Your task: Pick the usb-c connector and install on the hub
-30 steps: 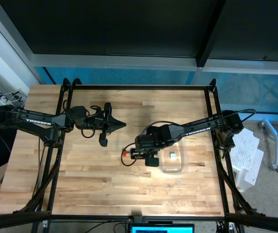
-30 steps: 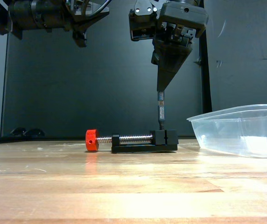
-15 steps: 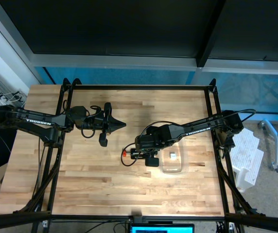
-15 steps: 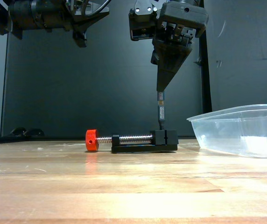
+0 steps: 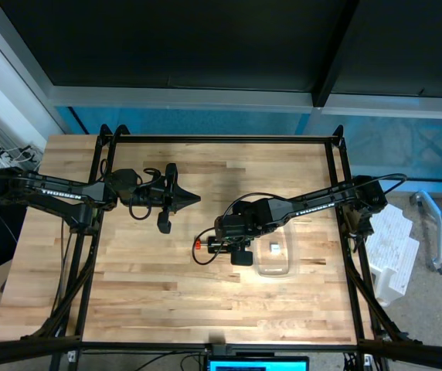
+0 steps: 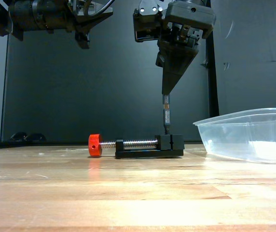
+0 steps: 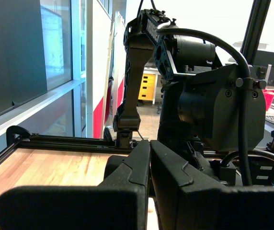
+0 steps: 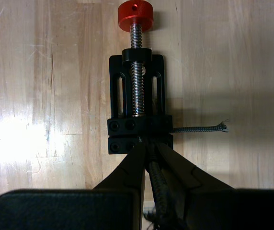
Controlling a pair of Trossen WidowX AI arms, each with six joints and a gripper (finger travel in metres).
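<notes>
Black right gripper (image 6: 166, 94) clamped on the connector (image 6: 166, 115), upright, tip down at the vise (image 6: 147, 145). Seated? Can't tell. Pick done, release to go. Left gripper (image 5: 192, 199) pinched together, well away.

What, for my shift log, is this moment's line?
left gripper: shut, raised at left | right gripper: shut on plug, above clamp | plug: upright, tip at clamp

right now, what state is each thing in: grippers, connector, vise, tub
left gripper: shut, empty, raised over the table's left side
right gripper: shut on the usb-c connector, above the vise
usb-c connector: held upright, lower end at the vise's top; whether seated, cannot tell
vise: lying flat on the table
clear tub: upright, no lid
</notes>
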